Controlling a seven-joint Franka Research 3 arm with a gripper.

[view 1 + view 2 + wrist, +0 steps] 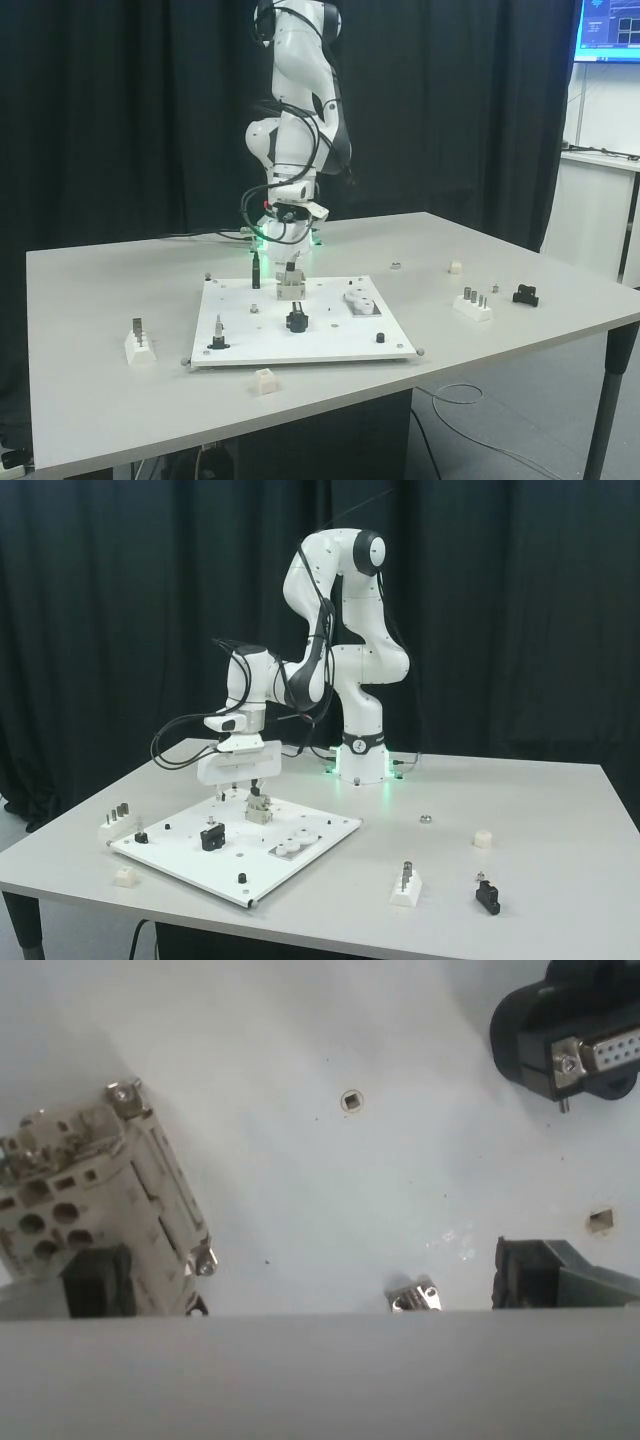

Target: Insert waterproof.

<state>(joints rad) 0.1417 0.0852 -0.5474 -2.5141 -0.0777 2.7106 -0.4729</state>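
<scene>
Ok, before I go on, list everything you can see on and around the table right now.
Table: one, grey, under everything.
Board: one, white, mid-table in front of the arm.
Multi-pin connector block: one, pale, on the board right below the claw.
Black round connector: one, black, on the board nearer its front.
Slim black post: one, black, board's back edge.
Small white holders with pins: three, white, on the table off the board.
Small white cubes: two, white, on the table.
Black clip: one, black, on the table far from the board.
Arm: one, white, bolted at the back.
Claw: one, hovering over the board.
</scene>
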